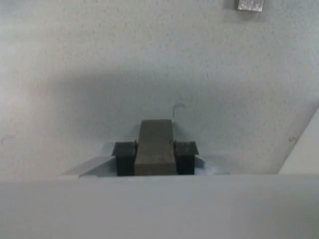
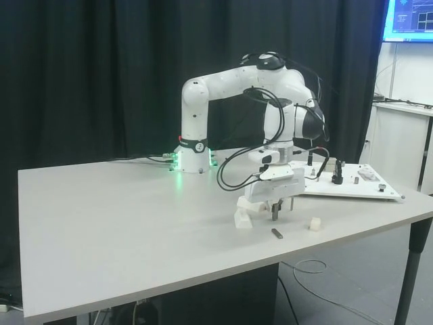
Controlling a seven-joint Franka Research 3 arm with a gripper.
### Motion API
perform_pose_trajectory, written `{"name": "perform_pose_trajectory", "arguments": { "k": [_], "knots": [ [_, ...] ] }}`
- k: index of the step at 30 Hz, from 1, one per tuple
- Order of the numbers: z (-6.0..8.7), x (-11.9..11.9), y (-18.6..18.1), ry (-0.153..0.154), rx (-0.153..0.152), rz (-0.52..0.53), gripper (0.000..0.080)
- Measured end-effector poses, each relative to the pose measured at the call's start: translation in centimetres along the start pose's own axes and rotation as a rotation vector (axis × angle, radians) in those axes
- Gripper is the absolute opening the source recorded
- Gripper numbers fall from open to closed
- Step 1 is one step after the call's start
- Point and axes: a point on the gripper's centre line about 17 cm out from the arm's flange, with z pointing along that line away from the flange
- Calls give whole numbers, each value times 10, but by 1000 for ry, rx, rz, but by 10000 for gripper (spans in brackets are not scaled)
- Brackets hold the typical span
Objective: Place square peg 4.
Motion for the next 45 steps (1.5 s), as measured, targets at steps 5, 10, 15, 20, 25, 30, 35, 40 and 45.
{"name": "perform_pose_trajectory", "arguments": {
  "k": [5,10,15,20,25,30,35,40,45],
  "knots": [
    [2,1,1,-3,2,0,155],
    [3,1,2,-4,3,4,155],
    [3,2,2,-4,3,9,155],
    [3,3,2,-3,4,7,155],
    [0,7,0,1,3,1,618],
    [-6,9,-2,-2,2,-8,755],
    [-17,9,-2,-12,0,-17,755],
    [-29,10,-3,-19,1,-24,797],
    [-41,11,-5,-24,6,-29,797]
  ]
}}
